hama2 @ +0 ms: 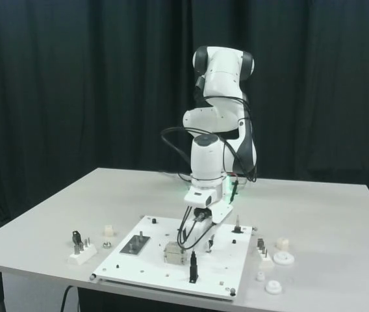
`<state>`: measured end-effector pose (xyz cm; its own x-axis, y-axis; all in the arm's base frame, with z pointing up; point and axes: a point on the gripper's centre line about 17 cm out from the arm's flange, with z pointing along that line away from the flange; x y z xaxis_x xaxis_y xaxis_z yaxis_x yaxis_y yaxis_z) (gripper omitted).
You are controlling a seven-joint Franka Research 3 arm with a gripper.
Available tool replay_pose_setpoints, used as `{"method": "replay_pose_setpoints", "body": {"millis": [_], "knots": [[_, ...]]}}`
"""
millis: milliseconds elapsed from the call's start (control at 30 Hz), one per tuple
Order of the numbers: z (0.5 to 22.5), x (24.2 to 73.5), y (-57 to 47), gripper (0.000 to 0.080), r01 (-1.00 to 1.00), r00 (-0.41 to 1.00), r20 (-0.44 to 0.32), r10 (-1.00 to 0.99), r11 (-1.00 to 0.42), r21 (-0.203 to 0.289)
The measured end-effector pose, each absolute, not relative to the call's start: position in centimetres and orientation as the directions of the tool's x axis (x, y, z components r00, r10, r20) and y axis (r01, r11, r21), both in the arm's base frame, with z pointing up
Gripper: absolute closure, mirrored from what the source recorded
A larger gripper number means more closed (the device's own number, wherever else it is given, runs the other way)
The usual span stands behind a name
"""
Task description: Insert BNC.
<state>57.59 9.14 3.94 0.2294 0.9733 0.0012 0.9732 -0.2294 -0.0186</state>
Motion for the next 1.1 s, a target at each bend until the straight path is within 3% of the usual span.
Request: {"method": "replay_pose_setpoints", "body": {"millis": [1100], "knots": [[3.92,57.59,9.13,0.068,1.0,0.02,0.005,1.0,-0.02,-0.018]]}}
